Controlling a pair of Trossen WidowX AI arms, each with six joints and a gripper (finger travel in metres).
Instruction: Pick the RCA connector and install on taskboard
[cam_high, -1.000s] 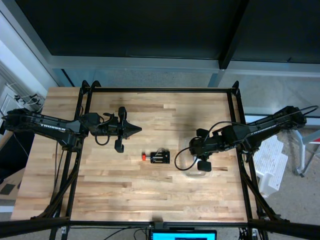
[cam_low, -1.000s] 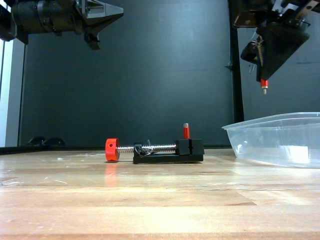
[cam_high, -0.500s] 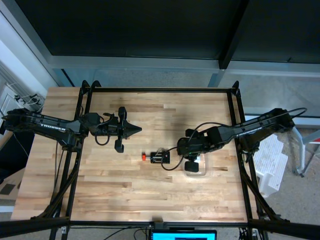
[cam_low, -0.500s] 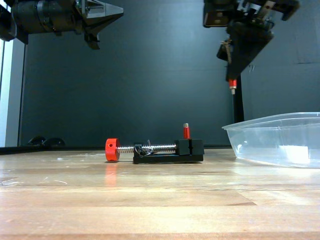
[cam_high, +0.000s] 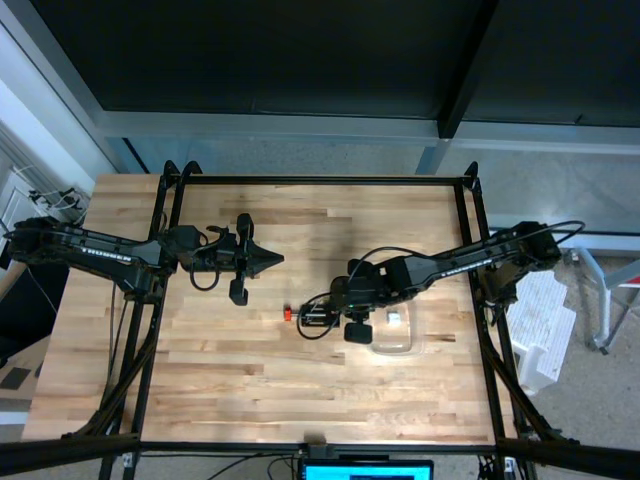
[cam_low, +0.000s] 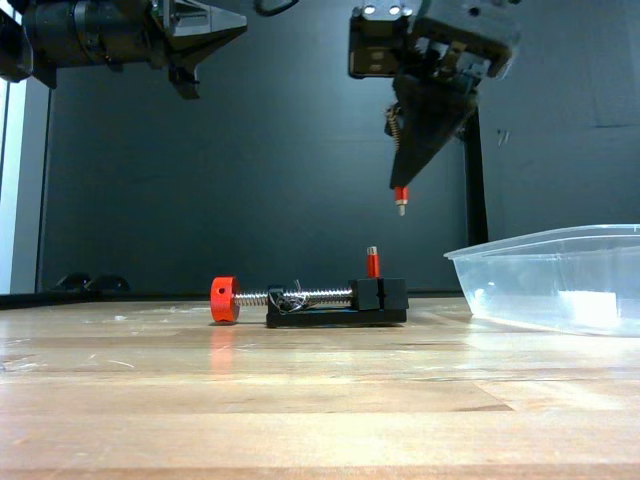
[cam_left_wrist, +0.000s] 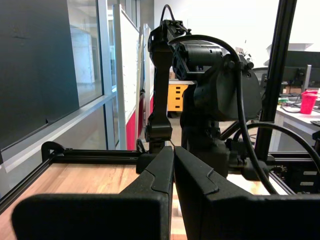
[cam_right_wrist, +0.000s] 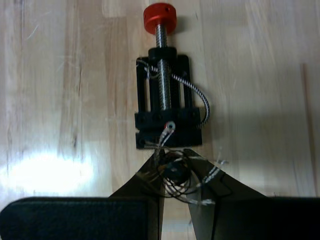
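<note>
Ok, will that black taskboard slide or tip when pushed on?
May slide: the taskboard is small, no clamp visible on the smooth table. Tipping seems unlikely; it lies low. Right gripper holds the RCA connector above it; left gripper hangs high at left.

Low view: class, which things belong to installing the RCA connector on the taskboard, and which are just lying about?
Job: RCA connector, shut in right gripper above taskboard.
Lying about: clear tray, pale piece inside it; left gripper, shut, parked high at left.
</note>
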